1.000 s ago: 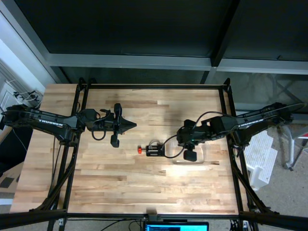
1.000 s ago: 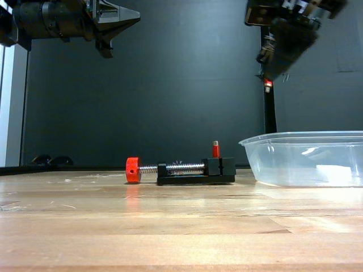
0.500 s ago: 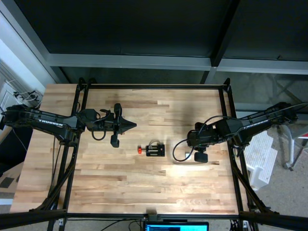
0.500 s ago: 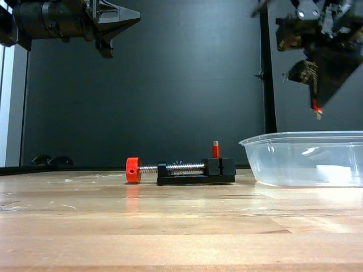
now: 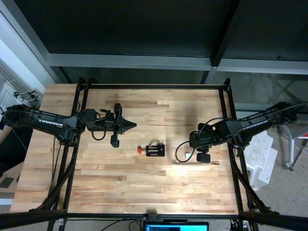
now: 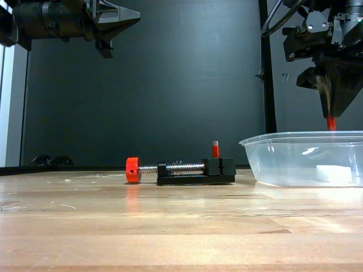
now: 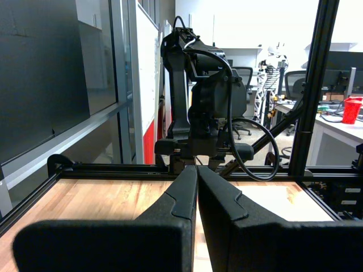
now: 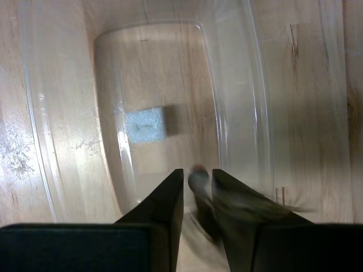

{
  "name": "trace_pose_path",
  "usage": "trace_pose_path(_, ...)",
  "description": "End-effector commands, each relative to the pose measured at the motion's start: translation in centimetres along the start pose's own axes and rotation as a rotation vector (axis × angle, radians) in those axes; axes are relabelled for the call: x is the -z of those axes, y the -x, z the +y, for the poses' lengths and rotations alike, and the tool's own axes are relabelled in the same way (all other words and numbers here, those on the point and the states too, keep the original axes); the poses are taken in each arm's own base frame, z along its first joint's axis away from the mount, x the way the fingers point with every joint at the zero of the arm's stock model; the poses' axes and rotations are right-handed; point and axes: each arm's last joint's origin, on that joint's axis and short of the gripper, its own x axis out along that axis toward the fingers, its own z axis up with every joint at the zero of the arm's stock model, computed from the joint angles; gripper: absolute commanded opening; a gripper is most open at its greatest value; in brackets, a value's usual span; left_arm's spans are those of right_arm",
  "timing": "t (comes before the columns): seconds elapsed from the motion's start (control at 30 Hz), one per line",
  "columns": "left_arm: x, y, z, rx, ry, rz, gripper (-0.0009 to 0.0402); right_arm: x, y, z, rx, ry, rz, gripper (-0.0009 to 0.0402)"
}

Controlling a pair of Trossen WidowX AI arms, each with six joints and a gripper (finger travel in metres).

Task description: Remove the RCA connector from the receptacle and place in the container

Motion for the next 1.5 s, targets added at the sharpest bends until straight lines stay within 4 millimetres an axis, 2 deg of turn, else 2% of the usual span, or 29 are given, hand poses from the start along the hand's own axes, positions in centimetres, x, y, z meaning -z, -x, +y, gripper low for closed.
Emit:
trace_pose_path(0.03,0.0,0.0,0.0,0.0,0.0,0.0,0.0,0.0,0.0,0.0,0.0,-0.001,-0.001,0.0094)
trace_pose_path(0.5,0.0,0.0,0.0,0.0,0.0,0.0,0.0,-0.1,0.0,0.0,-0.002,-0.001,-0.005,0.0105)
trace_pose_path(0.67,0.0,0.0,0.0,0.0,0.0,0.0,0.0,-0.4,1.0,0.0,-0.027,0.061,-0.059,0.0105)
trace_pose_path(0.87,0.0,0.0,0.0,0.0,0.0,0.0,0.0,-2.1,3.9,-1.4,-0.015,0.065,-0.222,0.0089)
trace_pose_path(1.0,0.0,0.0,0.0,0.0,0.0,0.0,0.0,-3.6,5.5,-2.5,-0.014,0.06,-0.368,0.0061)
trace_pose_path(1.23,0.0,0.0,0.0,0.0,0.0,0.0,0.0,-5.4,7.2,-4.3,0.001,0.006,-0.612,0.0001)
trace_pose_path(1.5,0.0,0.0,0.0,0.0,0.0,0.0,0.0,-6.3,8.7,-4.6,-0.004,0.078,-0.823,0.0)
